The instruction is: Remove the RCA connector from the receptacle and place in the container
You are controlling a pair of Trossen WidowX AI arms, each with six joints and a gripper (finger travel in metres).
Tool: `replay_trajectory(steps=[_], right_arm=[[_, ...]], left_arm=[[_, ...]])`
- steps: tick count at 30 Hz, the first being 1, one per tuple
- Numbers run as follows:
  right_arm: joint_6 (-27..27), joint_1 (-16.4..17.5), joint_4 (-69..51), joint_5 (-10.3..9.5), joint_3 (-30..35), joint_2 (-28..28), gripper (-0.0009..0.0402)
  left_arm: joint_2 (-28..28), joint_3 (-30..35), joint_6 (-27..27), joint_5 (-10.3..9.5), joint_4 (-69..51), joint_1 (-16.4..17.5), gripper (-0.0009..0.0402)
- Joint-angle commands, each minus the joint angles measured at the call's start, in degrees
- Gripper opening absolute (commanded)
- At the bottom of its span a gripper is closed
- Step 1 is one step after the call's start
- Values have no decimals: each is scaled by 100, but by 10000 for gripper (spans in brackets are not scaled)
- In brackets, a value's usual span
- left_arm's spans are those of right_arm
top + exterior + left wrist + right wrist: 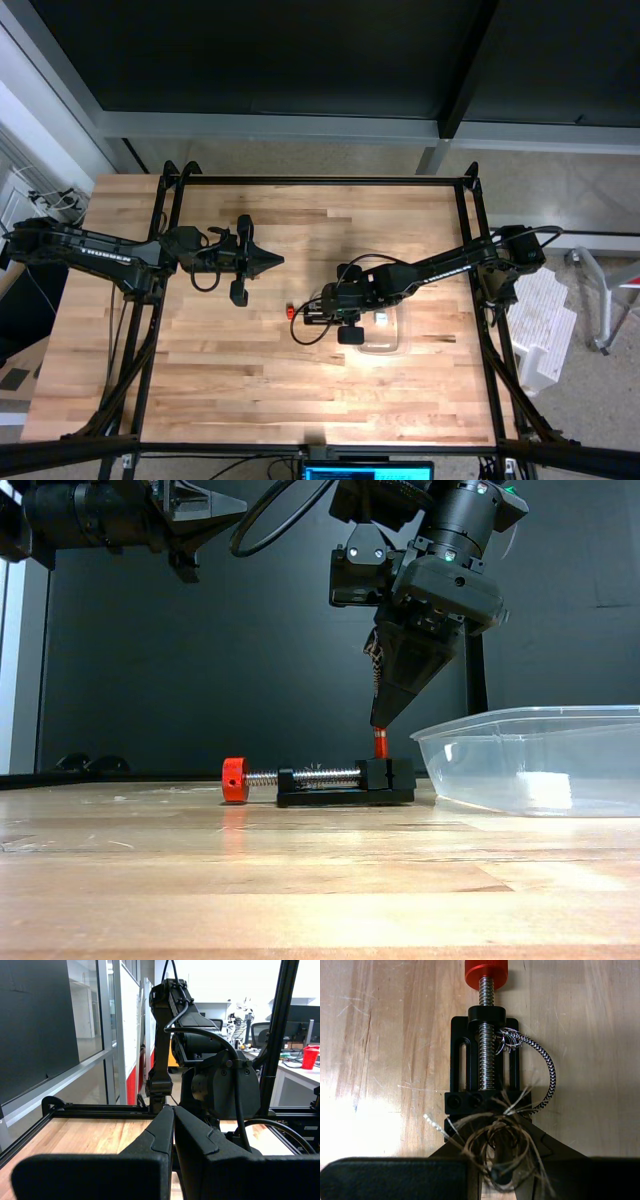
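The receptacle (340, 780), a black block with a red knob (235, 779) on a threaded rod, lies on the table left of the container (520, 720). The RCA connector (380, 743) stands upright from the block's end farthest from the knob, showing as a short red stub. My right gripper (380, 720) points straight down, shut on the connector's top. In the right wrist view the receptacle (482, 1075) lies ahead of the shut fingers (470, 1160), with frayed strands hiding the connector. My left gripper (272, 260) hovers apart at the left, shut (174, 1120) on nothing.
A braided wire loop (547, 1075) curls off the block's side. A small white cube (545, 790) sits inside the clear container (395, 345). Black frame rails (320, 181) border the wooden table.
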Motion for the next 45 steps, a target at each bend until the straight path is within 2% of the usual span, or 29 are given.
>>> replay_trajectory(steps=[1,23,33,37,45], right_arm=[[-2,0,-9,13,0,-42,0],[2,2,-157,9,0,-656,0],[74,50,-428,-4,-20,-730,0],[201,111,-509,4,-210,-925,0],[557,177,-549,11,-1014,-1611,0]], left_arm=[[0,2,0,0,2,0,0],[0,2,0,0,2,2,0],[0,2,0,0,2,0,0],[0,2,0,0,2,0,0],[0,2,0,0,2,0,0]])
